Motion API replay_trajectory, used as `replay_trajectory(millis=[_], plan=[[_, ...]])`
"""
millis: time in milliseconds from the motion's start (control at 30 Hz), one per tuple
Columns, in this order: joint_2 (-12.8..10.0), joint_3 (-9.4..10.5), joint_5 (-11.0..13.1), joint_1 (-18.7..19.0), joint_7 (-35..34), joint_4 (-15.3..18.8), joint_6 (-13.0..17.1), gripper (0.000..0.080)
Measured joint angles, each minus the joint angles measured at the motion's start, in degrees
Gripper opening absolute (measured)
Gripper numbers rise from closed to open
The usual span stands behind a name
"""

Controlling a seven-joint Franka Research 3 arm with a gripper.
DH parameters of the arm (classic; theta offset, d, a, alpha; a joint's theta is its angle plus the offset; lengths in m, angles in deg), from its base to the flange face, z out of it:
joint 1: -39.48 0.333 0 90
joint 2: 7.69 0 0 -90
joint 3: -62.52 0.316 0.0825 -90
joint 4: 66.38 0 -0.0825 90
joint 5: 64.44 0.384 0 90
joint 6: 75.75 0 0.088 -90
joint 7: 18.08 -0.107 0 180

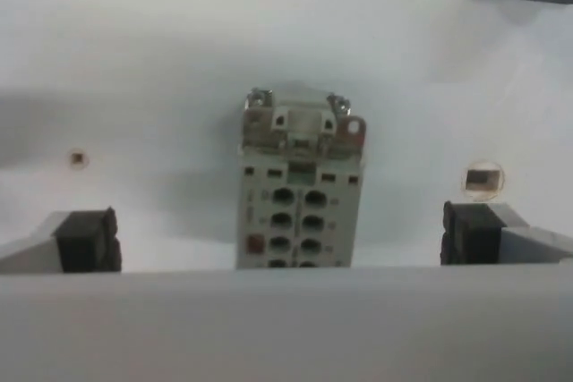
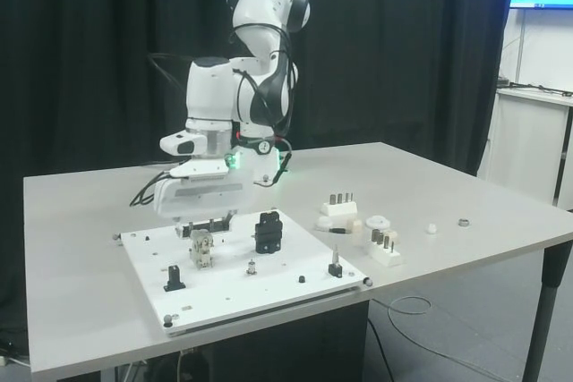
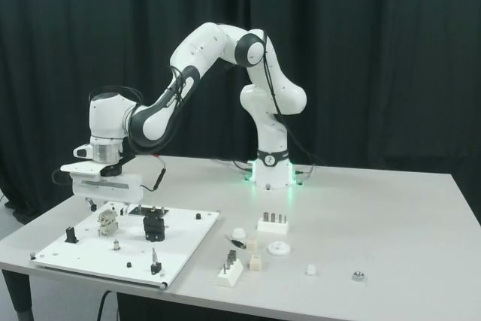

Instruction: Insert waterproof.

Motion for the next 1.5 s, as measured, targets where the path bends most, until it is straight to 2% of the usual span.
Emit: replay_trajectory(millis=[300, 867, 1500], plan=[[1.21, -0.79, 0.11, 1.67, -1.59, 0.27, -2.58, 0.0800], [2.54, -0.81, 0.19, 3.73, -4.51, 3.14, -1.52, 0.0800], [3.04, -1.26, 0.19, 4.25, -5.28, 4.70, -0.44, 0.0800]])
